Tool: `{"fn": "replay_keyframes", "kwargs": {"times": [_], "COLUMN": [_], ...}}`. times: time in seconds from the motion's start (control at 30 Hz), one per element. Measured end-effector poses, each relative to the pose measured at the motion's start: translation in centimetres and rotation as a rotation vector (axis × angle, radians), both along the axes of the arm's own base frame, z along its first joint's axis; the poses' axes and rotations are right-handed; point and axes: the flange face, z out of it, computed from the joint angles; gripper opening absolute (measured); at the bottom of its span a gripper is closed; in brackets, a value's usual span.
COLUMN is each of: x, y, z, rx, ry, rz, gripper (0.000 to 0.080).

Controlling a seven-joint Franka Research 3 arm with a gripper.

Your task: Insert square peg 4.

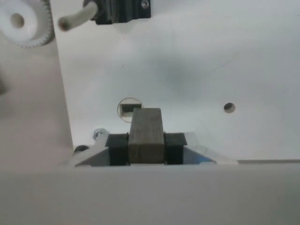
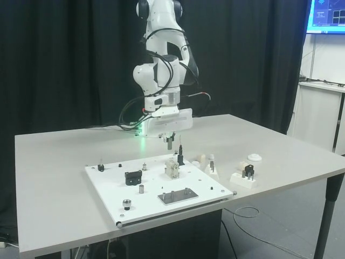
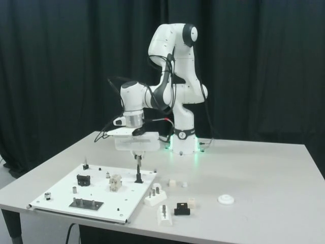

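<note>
The gripper (image 1: 146,149) was clenched on the square peg (image 1: 146,133), its two black fingers (image 1: 117,149) pressed against opposite flat sides, the peg's free end pointing down at the white board (image 1: 197,70). In the wrist view the peg tip sat just beside the square hole (image 1: 126,109), overlapping one edge of it without being centred on it; no part of the peg had yet entered. In both room views the peg (image 2: 170,143) hung over the board (image 2: 108,186) near its far edge, close to the far right corner as the first room camera saw it, a short way above the surface. Judgement: the step in hand was final alignment before descent. To do it well, the peg should be shifted sideways until its end face fully covered the opening, its flats squared with the hole's sides by wrist rotation, then lowered slowly and vertically. Any tilt or residual offset would likely jam a corner on the rim. The grip should be held firm until the peg was seated.
</note>
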Motion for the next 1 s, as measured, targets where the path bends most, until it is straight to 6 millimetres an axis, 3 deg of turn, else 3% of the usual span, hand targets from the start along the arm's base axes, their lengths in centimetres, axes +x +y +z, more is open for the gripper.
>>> {"fn": "replay_keyframes", "kwargs": {"times": [0.47,1.0], "x": [0.1,0.0], "y": [0.2,1.0], "z": [-2.2,-3.1], "rx": [0.000,0.003], "ry": [0.019,0.025], "rz": [-0.005,-0.004], "gripper": [0.0154,0.0154]}}
